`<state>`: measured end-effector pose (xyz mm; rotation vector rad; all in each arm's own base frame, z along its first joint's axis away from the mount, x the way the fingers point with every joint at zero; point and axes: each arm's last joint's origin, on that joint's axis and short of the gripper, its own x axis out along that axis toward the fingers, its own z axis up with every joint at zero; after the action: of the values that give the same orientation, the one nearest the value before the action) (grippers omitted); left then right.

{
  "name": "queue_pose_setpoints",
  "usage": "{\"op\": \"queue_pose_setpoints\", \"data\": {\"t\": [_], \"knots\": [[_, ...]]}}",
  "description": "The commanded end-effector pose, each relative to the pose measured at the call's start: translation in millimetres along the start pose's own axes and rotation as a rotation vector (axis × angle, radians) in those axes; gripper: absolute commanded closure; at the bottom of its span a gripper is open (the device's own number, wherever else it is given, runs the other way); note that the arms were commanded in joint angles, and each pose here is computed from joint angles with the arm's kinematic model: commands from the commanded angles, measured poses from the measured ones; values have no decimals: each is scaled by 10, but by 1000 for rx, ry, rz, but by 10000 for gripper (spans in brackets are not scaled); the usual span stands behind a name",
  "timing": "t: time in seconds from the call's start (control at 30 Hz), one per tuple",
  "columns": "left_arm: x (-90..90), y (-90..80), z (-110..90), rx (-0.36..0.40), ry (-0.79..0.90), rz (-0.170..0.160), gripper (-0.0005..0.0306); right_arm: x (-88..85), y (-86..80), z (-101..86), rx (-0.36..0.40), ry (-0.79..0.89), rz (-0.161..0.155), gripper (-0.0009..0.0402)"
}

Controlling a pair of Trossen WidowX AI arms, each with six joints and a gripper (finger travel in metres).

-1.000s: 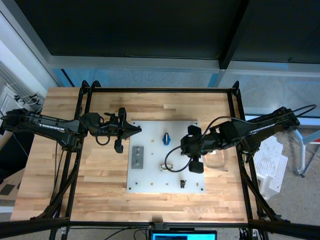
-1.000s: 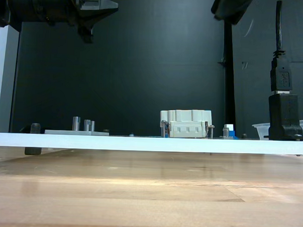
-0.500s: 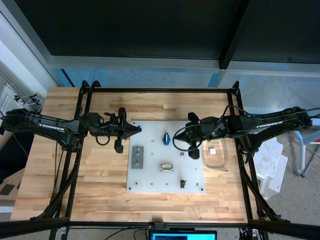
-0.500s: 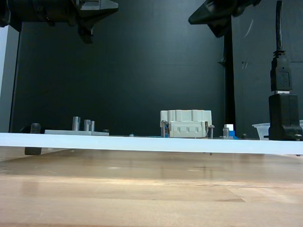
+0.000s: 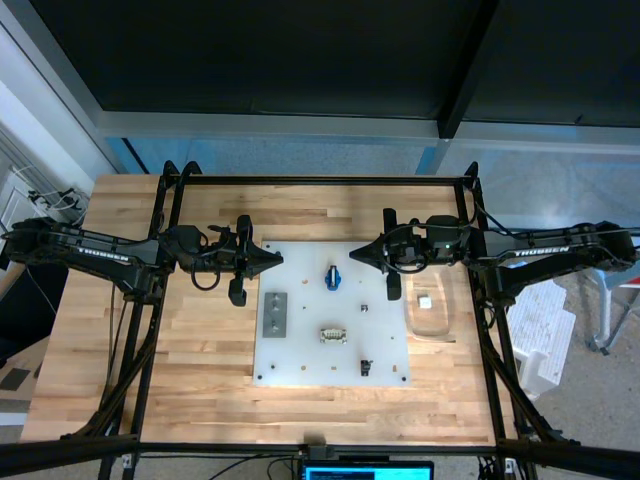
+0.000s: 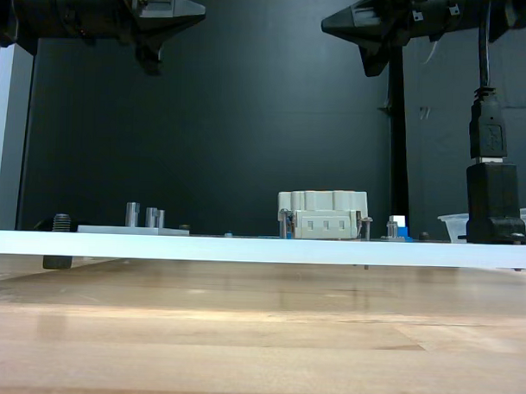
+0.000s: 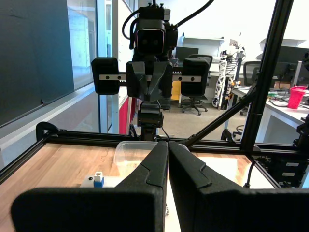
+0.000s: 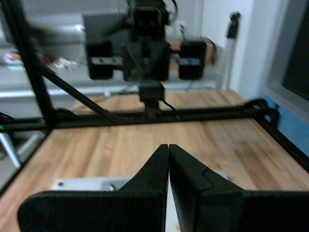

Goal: Pick the USB connector and install on taskboard

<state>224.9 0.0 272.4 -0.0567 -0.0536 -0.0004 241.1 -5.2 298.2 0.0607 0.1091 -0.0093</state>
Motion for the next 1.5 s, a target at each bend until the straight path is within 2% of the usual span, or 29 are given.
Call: {"op": "queue_pose_setpoints", "data": {"t": [0.03,0.13,0.23,0.4,0.73,1.03,1.07,1.17,1.37,1.43,1.5], "knots": [[0,0,0,0,0,0,300,-6,-57,-47,16,-41,-8,393],[0,0,0,0,0,0,300,-19,-72,-77,15,-69,-6,393],[0,1,0,0,0,0,300,-28,-61,-91,9,-105,39,393],[0,0,1,0,0,0,300,-55,-63,-128,6,-159,34,393],[0,0,1,0,0,0,300,-56,-64,-169,9,-148,33,393],[0,1,0,0,0,0,300,-55,-34,-172,32,-145,46,393],[0,0,0,0,0,0,300,-55,-34,-170,32,-147,44,393],[0,0,0,0,0,0,300,-54,-17,-170,30,-151,8,393],[0,1,1,0,0,0,300,-54,6,-172,22,-148,29,393],[0,0,0,0,0,0,300,-54,11,-173,21,-147,46,393],[0,0,0,0,0,0,300,-54,11,-173,24,-146,47,393]]}}
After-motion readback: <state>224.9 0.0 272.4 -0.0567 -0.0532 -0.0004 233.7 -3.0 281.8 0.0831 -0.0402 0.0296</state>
